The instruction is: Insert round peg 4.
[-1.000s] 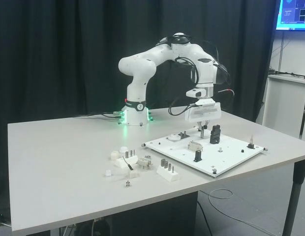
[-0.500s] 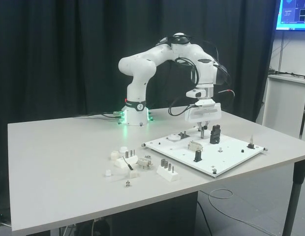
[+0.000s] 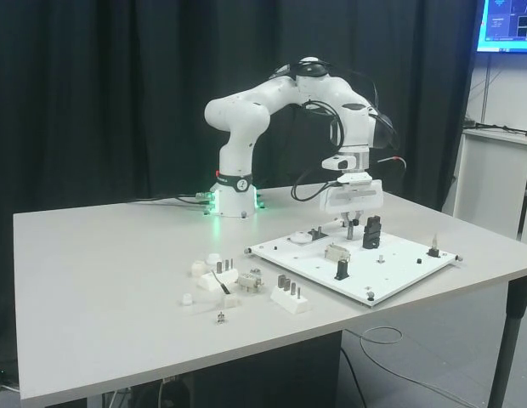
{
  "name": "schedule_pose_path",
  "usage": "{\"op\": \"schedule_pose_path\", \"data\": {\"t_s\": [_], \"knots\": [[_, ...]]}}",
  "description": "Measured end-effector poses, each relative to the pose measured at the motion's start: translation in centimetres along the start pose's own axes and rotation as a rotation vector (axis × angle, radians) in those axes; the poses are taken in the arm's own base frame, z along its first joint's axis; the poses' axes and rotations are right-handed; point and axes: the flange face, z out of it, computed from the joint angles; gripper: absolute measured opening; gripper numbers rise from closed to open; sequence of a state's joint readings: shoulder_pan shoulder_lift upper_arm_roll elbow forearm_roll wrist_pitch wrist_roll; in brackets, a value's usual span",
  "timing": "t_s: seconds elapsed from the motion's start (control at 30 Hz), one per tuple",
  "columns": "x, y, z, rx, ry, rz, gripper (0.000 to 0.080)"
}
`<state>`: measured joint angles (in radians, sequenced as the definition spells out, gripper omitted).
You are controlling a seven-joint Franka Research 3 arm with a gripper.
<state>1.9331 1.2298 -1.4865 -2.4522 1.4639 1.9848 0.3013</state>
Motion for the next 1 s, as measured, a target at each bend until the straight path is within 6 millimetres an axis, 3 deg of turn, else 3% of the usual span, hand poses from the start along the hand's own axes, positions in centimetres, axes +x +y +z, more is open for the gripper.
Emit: {"op": "schedule_pose_path", "data": {"t_s": [1.0], "knots": [[-0.08,-0.10,0.03,0.005,0.012,0.009,0.0143]]}}
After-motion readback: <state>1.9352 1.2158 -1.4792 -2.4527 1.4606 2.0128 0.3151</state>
